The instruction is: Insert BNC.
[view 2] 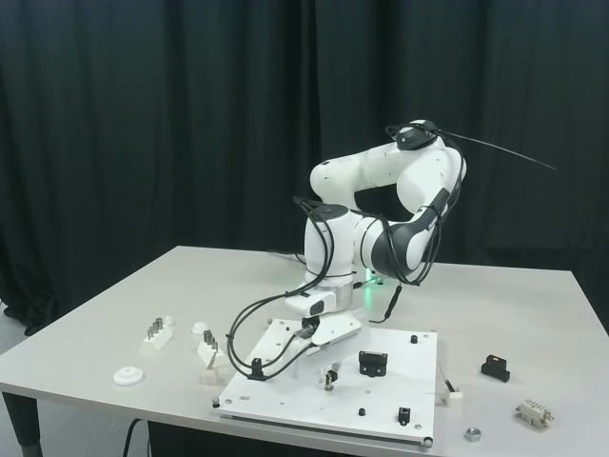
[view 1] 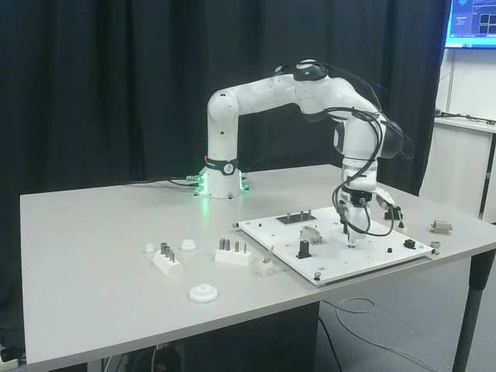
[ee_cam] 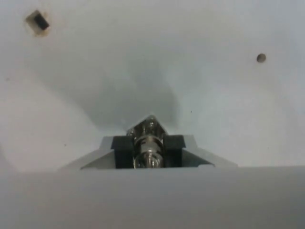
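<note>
In the wrist view a metal BNC connector (ee_cam: 148, 131) sits between my two black finger pads (ee_cam: 123, 151), and my gripper (ee_cam: 148, 155) is shut on it. Below it lies the white assembly board (ee_cam: 200, 86), which has a small black square part (ee_cam: 37, 21) and a round hole (ee_cam: 260, 57). From the room, the gripper (view 1: 352, 229) (view 2: 329, 369) points straight down, low over the middle of the board (view 1: 372, 262) (view 2: 314, 411). I cannot tell whether the connector touches the board.
On the board stand a black bracket (view 1: 304, 248) (view 2: 372, 363) and other small fixtures. On the grey table are white pin blocks (view 1: 167, 257) (view 1: 235, 253), a white disc (view 1: 203, 293), a black part (view 2: 494, 367), a connector (view 2: 533, 411) and a nut (view 2: 471, 434).
</note>
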